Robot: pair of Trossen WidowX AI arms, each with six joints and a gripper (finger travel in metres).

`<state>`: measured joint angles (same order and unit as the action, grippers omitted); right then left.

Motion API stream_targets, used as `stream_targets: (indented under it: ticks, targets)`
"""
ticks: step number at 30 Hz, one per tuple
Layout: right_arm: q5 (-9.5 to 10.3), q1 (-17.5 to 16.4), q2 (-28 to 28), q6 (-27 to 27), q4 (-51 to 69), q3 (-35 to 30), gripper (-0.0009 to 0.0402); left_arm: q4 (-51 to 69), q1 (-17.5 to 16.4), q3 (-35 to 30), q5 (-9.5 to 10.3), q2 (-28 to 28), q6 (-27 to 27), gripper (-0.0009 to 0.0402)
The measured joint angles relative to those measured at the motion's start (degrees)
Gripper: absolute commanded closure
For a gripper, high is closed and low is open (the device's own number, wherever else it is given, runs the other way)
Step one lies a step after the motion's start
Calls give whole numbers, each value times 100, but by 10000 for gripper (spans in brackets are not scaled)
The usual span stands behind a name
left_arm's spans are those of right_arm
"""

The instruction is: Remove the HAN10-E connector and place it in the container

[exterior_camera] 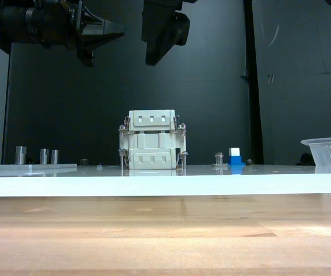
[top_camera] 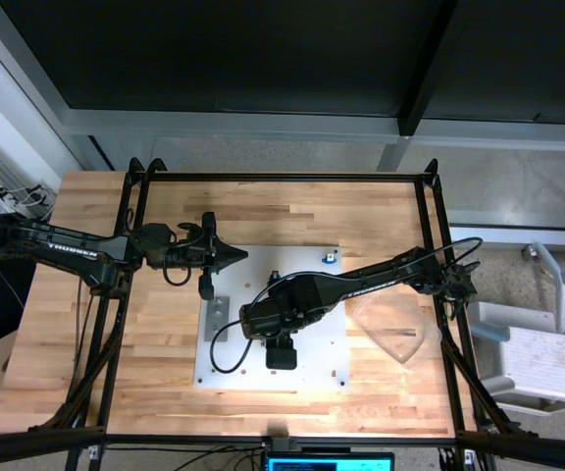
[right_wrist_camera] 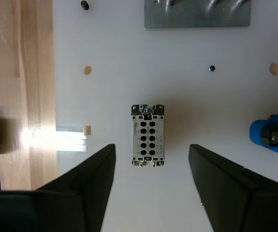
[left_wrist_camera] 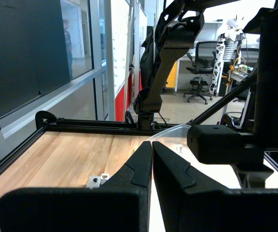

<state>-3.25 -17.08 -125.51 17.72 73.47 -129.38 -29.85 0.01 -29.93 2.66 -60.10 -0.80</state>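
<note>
The left gripper (top_camera: 230, 255) hovers over the upper left part of the white board (top_camera: 312, 339), pointing right. Its wrist view shows the two fingers (left_wrist_camera: 140, 162) pressed together with nothing between them. In the low view it hangs at the upper left, well above the board. A grey metal block (top_camera: 214, 316) sits at the board's left edge, below that gripper in the high view.

Near the centre of the high view, the right gripper (top_camera: 281, 355) points down over the board's lower middle. Its wrist view looks straight down at the connector (right_wrist_camera: 147, 135), and the fingers (right_wrist_camera: 93, 181) are spread wide to either side of it, touching nothing. In the low view the connector stands upright on the board at mid-frame, with this gripper high above it.

Further right, a small blue piece (top_camera: 330, 257) stands near the board's upper edge. The clear container (top_camera: 392, 326) lies on the wooden table (top_camera: 86, 343) just beside the board's right edge.
</note>
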Motion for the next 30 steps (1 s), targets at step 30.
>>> stream_targets:
  ticks: [30]
  targets:
    - [-17,-11,-741,83,-166,61,95,-2,0,0,0,0,0,393]
